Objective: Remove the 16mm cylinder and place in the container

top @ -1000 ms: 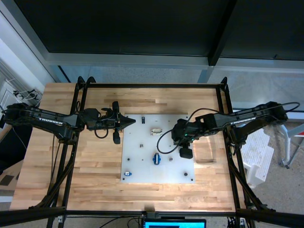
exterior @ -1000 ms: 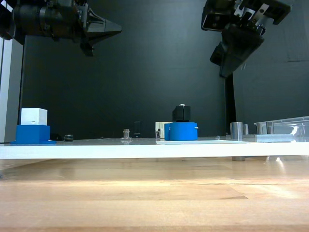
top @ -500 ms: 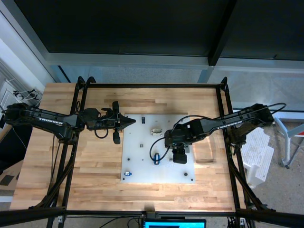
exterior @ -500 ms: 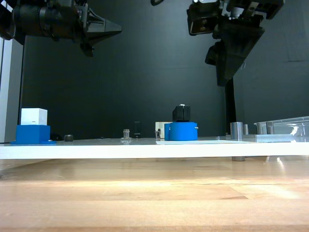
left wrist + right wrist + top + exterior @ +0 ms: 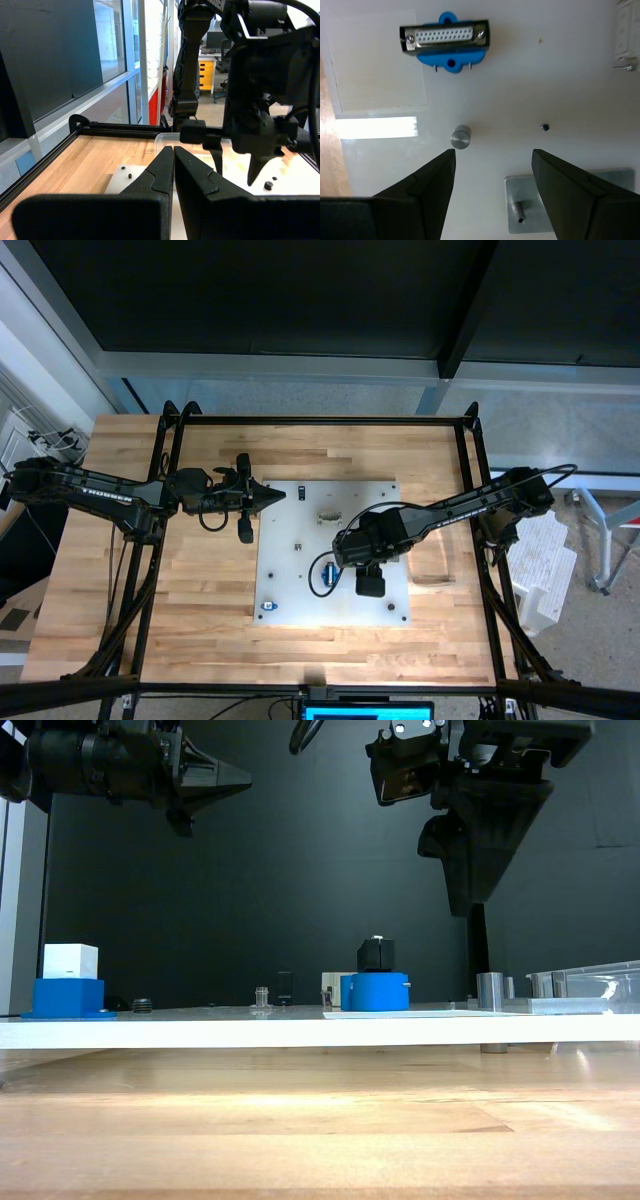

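Nearest the table's front edge, a small blue base with a white cube (image 5: 68, 980) on it sits at the near left corner of the white board (image 5: 300, 580). Further in, a blue connector (image 5: 447, 42) stands on the board. Just past it the cylinder (image 5: 461, 137), a short grey metal rod, stands upright on the board and nothing touches it. The right gripper (image 5: 492, 185) hangs above this spot, pointing down, with its jaws spread wide and holding nothing. From its wrist camera the cylinder lies just off the tip of one finger (image 5: 427, 187) rather than in the gap between the two. From table height the fingertips are well above the rod's top. A grey metal block (image 5: 520, 197) with a thin pin on it lies on the board near the other finger. To the right of the cylinder the container (image 5: 600, 985), a clear low-walled tray, rests on the wooden table just beside the board's right edge. Farther back, at the board's far left corner, the left gripper (image 5: 173, 165) is held high above the table, pointing inward, its jaws pressed together with nothing between them.
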